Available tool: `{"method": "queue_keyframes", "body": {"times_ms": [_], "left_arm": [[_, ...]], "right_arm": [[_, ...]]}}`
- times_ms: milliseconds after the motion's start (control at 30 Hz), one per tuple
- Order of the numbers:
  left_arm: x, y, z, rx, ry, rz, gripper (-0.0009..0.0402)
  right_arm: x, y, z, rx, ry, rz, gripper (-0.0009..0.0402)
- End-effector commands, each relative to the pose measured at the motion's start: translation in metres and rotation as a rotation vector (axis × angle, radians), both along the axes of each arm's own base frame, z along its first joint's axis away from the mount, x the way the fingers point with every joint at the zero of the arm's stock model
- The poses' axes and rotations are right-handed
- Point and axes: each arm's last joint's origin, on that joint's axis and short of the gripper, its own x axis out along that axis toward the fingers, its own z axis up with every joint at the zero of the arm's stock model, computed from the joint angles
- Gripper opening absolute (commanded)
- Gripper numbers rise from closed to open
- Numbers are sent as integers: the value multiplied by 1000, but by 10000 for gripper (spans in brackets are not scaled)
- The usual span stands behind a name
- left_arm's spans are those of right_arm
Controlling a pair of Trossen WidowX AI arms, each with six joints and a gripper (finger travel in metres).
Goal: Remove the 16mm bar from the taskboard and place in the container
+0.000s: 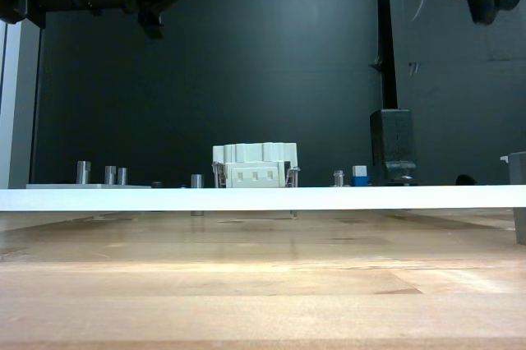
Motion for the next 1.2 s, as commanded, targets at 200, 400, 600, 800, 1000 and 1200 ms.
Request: {"method": "queue_keyframes", "body": {"times_ms": [200,400,600,800,1000,1200], "left_arm": [[0,0,0,0,0,0,0],[0,0,0,0,0,0,0],[0,0,0,0,0,0,0],[0,0,0,0,0,0,0],[0,0,0,0,0,0,0],[0,0,0,0,0,0,0]], "right_arm": [[2,7,-8,-8,16,7,159],[1,9,-8,-7,12,13,191],[1,10,-9,-8,14,17,207],[3,13,-16,-16,27,22,219],[11,19,-28,-25,39,25,235],[19,25,-39,-20,31,25,246]]}}
